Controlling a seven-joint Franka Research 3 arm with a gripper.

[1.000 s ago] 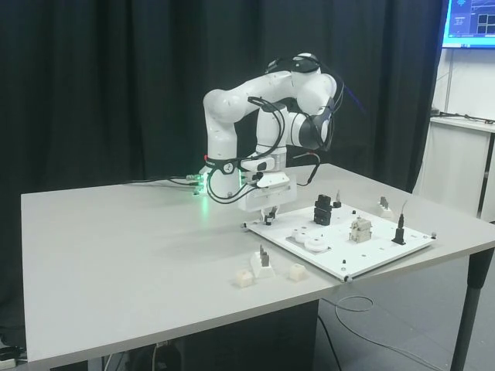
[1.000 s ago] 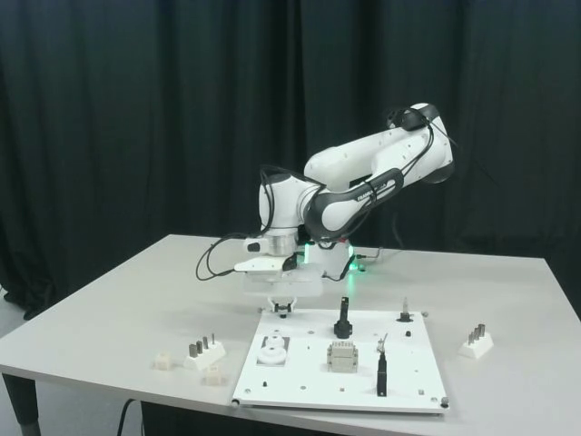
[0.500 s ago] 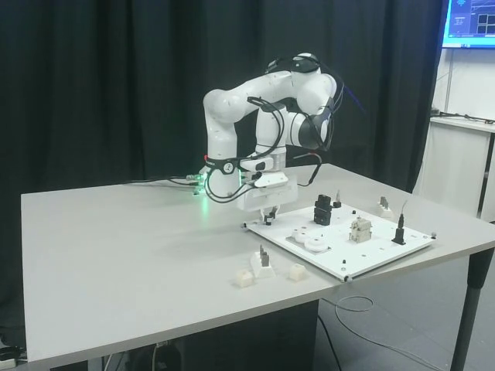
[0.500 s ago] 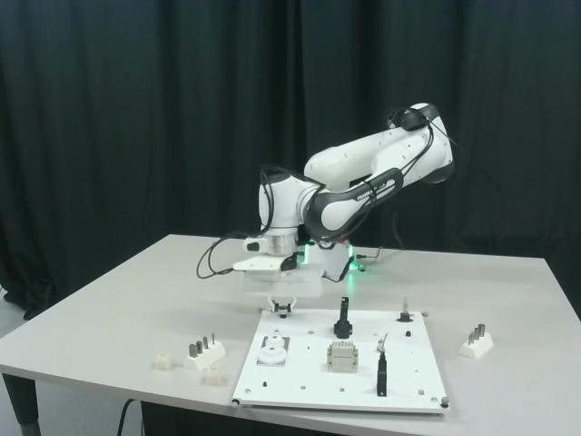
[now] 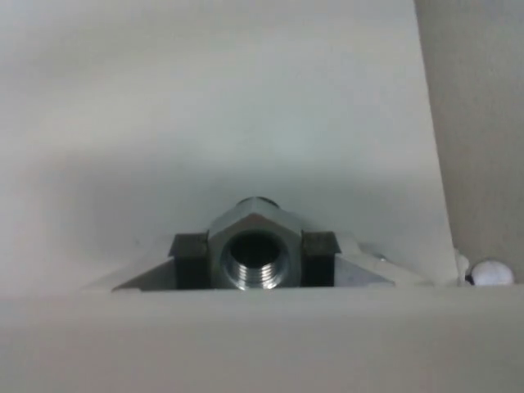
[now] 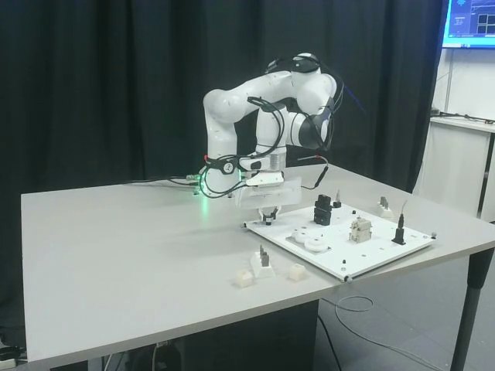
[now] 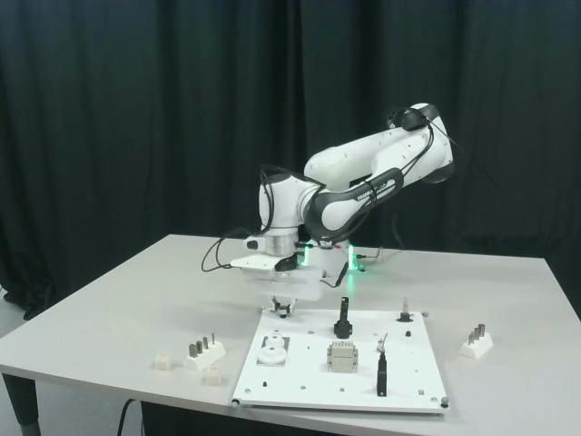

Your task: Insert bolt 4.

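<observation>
Moved: the white arm (image 6: 232, 108) has lifted its gripper (image 7: 283, 298) a little. It now hangs just above the far left corner of the white assembly board (image 7: 399, 386) rather than low over it.
Meaning: this looks like a pull-back after work at that corner. Whether bolt 4 is seated there I cannot confirm.
Grey table (image 6: 116, 247): it carries the board near its front right corner.
Bolt racks: one white rack (image 7: 204, 354) holding upright bolts stands off the board's left edge, near the table's front edge. A second rack (image 7: 477, 341) stands off the board's right edge.
Task's thing: none of the bolts can be told apart by number. The likeliest candidate is the hex piece under the gripper.
Hex piece (image 5: 255, 250): grey metal with a threaded bore, flanked on both sides by black blocks that touch it.
Pincer state: cannot tell.
Wrist view only: the threaded bore, the black blocks, and the board's edge running beside them.
Room views only: the height of the gripper above the board, and the racks, none of which the wrist camera sees.
</observation>
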